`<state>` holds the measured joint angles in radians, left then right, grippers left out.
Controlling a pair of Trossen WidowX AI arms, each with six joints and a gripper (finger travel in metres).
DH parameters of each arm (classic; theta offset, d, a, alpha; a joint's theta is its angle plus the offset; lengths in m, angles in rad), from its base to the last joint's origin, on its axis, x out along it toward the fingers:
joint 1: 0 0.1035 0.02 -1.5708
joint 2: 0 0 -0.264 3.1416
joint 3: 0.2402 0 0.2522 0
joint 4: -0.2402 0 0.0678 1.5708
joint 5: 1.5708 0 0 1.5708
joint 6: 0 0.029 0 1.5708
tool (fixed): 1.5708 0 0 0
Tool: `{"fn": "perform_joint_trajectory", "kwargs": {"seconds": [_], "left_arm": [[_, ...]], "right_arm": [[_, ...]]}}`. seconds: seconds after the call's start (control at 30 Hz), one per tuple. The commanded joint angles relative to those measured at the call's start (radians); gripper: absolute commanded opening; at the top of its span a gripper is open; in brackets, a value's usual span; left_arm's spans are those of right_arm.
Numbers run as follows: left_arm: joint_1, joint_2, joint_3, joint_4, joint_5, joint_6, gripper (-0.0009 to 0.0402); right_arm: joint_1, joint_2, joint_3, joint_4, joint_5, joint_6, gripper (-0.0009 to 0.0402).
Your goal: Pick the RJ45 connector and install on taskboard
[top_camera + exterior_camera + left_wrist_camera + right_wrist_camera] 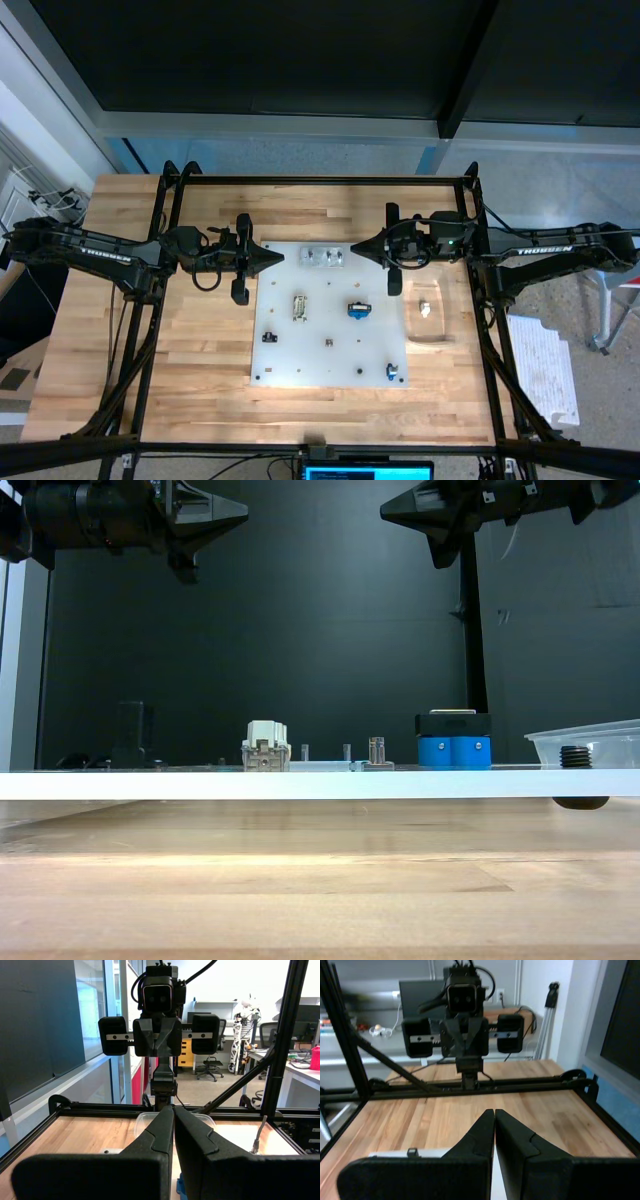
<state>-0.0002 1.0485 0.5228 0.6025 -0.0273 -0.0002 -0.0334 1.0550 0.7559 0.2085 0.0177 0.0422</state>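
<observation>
1. I see the left gripper (278, 258) held high over the board's (300, 345) far left corner, its fingers (160, 1130) pressed together with nothing between them.
2. The right gripper (356, 248) hangs high over the board's far right corner, pinched closed and holding nothing.
3. The tray (412, 338) sits at the board's right edge, with a pale block (425, 308) inside.
4. I cannot tell whether the connector is on the block or in the jack (392, 374) at the near right corner.
</observation>
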Motion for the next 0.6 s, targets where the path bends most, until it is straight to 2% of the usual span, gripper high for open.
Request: {"fn": "perform_joint_trajectory", "kwargs": {"seconds": [0.03, 0.3, 0.6], "left_arm": [[0.0, 0.0, 0.0, 0.0, 0.0, 0.0, 0.0], [0.0, 0.0, 0.0, 0.0, 0.0, 0.0, 0.0], [0.0, 0.0, 0.0, 0.0, 0.0, 0.0, 0.0]], "right_arm": [[0.0, -0.007, -0.035, 0.075, -0.033, 0.003, 0.0], [0.0, -0.014, -0.121, 0.237, -0.038, 0.003, 0.0], [0.0, -0.014, -0.163, 0.268, -0.039, 0.005, 0.0]]}}
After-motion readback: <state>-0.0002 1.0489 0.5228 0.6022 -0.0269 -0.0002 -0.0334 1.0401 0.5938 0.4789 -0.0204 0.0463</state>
